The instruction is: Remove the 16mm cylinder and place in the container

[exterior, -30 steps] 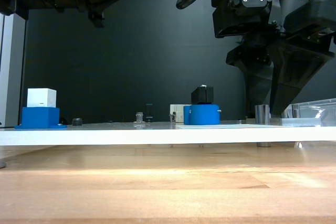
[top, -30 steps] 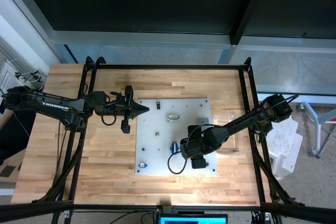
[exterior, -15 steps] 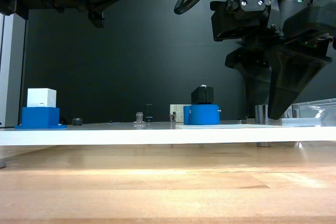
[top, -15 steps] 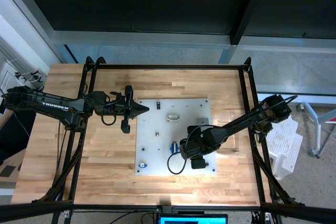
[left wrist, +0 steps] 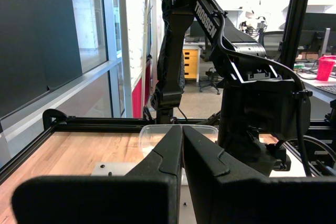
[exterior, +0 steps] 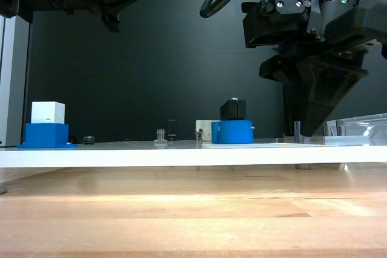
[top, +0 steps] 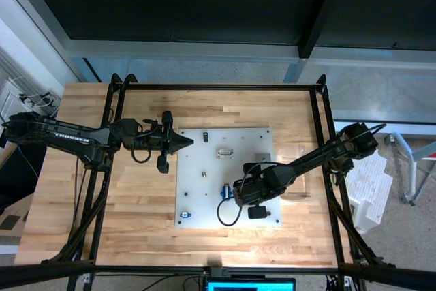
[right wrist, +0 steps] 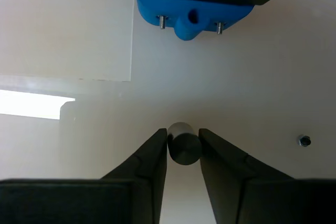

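Note:
The 16mm cylinder point(right wrist: 184, 144), a short grey metal peg, stands upright in the white board point(top: 204, 168). My right gripper point(right wrist: 182, 132) points straight down over it, and both pads touch its sides. In the low view only a sliver of the 16mm cylinder point(exterior: 296, 129) shows beside the closed fingers of the right gripper point(exterior: 305, 131). From above, the right gripper point(top: 245, 197) hides the peg. The clear container point(top: 300, 168) lies just right of the board, and its rim point(exterior: 363, 120) shows in the low view. My left gripper point(top: 187, 141) hangs shut and empty above the board's left edge.
A blue knob-like part point(right wrist: 191, 17) with a black top point(exterior: 233, 109) stands close beside the peg. A blue base with a white cube point(exterior: 47, 126) sits at the board's near left. Small fittings point(exterior: 160, 135) dot the board's middle. Black frame rails point(top: 320, 141) border the table.
The right gripper's fingers, spread wide around the peg a second ago, have closed in onto it. The left arm has not moved.

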Robot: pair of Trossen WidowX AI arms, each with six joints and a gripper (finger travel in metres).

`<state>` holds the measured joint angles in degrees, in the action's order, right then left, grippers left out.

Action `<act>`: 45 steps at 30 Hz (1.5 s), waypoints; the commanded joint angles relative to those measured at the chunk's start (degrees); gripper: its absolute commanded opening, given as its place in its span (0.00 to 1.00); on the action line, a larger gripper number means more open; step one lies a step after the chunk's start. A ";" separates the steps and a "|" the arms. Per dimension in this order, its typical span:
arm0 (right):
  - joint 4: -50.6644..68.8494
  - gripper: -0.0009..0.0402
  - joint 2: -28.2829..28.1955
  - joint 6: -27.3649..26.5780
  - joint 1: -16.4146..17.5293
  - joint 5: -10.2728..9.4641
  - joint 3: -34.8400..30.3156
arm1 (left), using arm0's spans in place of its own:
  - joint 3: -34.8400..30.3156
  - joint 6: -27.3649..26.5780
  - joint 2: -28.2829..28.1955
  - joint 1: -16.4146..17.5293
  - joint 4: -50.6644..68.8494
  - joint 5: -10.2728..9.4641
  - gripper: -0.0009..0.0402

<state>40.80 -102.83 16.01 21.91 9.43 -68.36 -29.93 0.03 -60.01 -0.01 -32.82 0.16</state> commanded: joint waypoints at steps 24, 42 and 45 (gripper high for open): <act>0.85 0.05 2.71 -0.44 -0.20 0.02 -0.07 | -0.02 0.00 0.00 0.02 -0.02 0.02 0.02; 2.86 0.05 12.02 0.09 -0.15 0.15 -0.07 | -0.02 0.00 0.00 0.02 -0.02 0.02 0.02; 4.04 0.05 13.90 0.28 -0.11 2.10 -0.07 | -0.02 0.00 0.00 0.02 -0.02 0.02 0.02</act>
<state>44.18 -89.58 16.21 21.74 10.41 -68.36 -29.93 0.03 -60.01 -0.01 -32.82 0.16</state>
